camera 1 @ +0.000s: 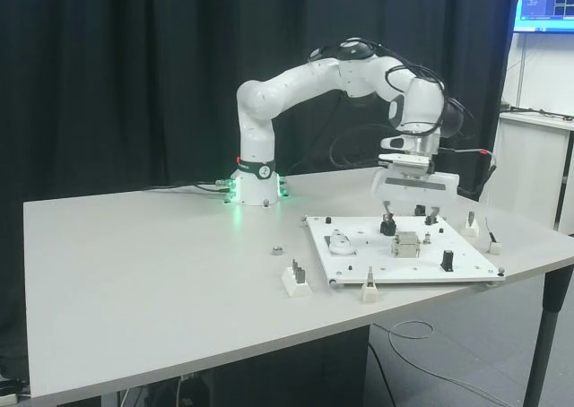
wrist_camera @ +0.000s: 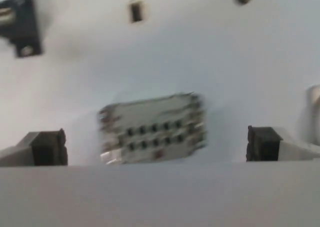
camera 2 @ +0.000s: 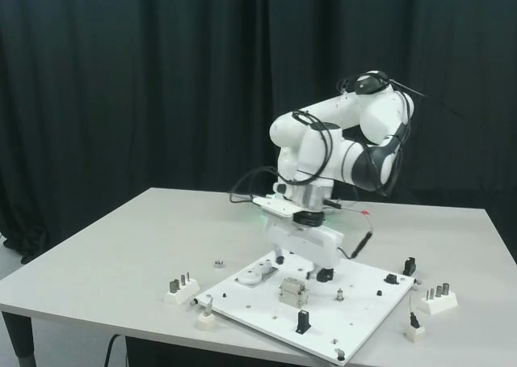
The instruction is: Pick bolt 4.
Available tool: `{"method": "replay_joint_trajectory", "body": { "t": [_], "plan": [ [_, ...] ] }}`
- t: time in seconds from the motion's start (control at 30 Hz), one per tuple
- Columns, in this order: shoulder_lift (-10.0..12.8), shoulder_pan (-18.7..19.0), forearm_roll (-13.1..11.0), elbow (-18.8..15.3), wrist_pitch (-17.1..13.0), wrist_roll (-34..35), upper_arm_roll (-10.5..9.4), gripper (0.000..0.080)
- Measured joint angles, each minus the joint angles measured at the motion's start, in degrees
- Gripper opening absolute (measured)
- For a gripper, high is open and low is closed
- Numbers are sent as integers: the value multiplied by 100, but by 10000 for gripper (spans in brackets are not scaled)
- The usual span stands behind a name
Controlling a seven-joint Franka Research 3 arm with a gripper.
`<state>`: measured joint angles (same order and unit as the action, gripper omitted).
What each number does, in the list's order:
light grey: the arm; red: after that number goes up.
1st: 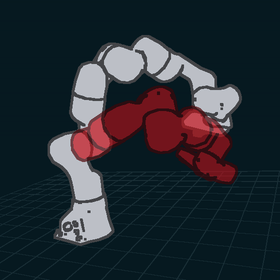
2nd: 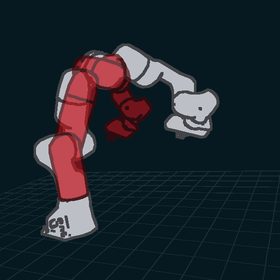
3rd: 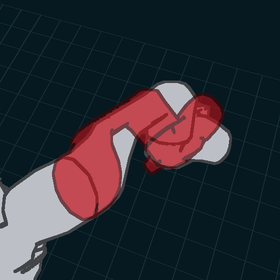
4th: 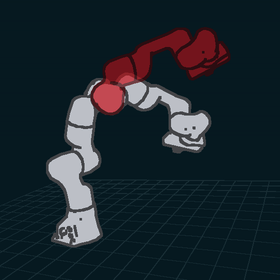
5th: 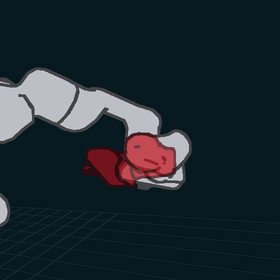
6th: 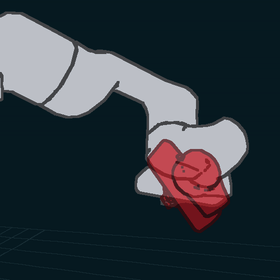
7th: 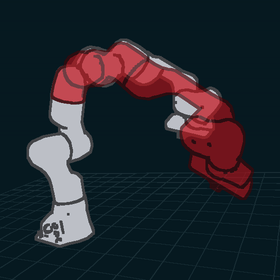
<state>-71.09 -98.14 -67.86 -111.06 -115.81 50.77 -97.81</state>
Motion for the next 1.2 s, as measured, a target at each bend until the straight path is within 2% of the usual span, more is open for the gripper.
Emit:
{"method": "replay_joint_trajectory", "body": {
  "t": [0.5,1.2],
  "plan": [
    [1,-224,-41,-537,-6,-1146,232,800],
    [-5,-849,-376,-1226,-9,-2901,309,800]
  ]
}}
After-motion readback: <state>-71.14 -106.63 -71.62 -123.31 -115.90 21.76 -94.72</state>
